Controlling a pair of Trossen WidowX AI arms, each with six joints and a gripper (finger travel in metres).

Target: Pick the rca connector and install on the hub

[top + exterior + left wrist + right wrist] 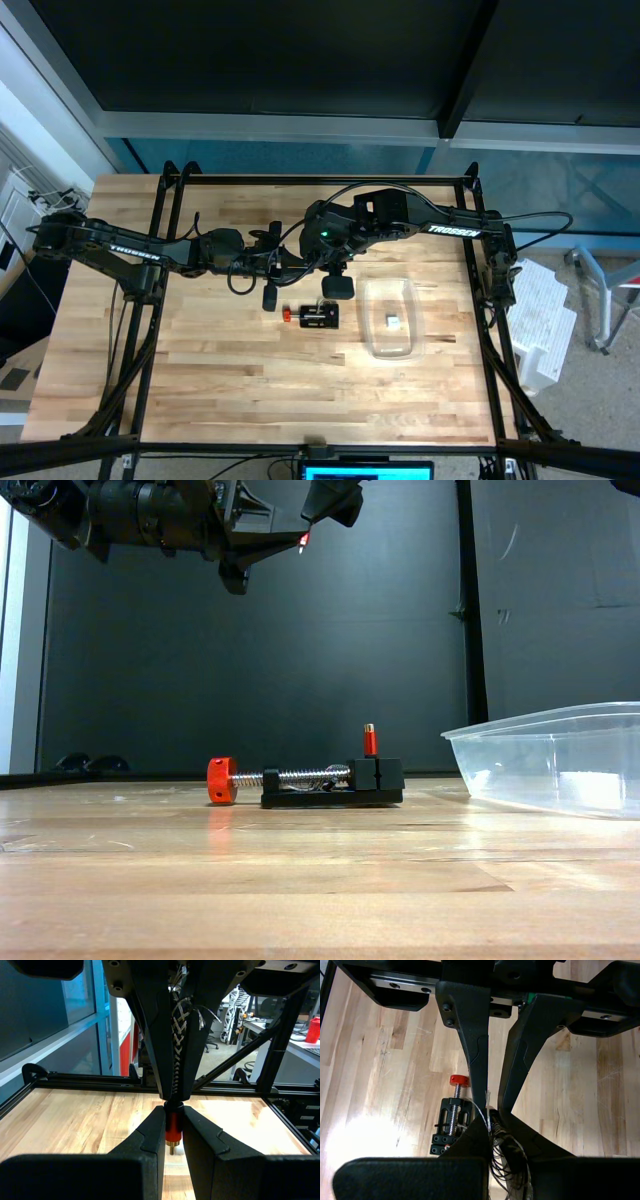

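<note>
The rca connector point(173, 1130) is a red-sleeved plug with a gold pin and a braided silvery wire tail. My left gripper point(173, 1136) is shut on the red sleeve. My right gripper point(490, 1121) comes down from above and is shut on the frayed wire tail point(496, 1136). Both grippers, left point(292, 262) and right point(318, 258), meet high over the table, and the plug shows there as a red spot point(303, 542). The hub point(318, 317) lies on the wood below them. It is a black block point(332, 783) with a red knob point(222, 780) and an upright red stub point(369, 740).
A clear plastic tray point(372, 330) stands just right of the hub and holds a tiny whitish piece point(393, 321). Its wall point(500, 760) rises at table height. A black metal frame point(320, 180) borders the wooden table on all sides.
</note>
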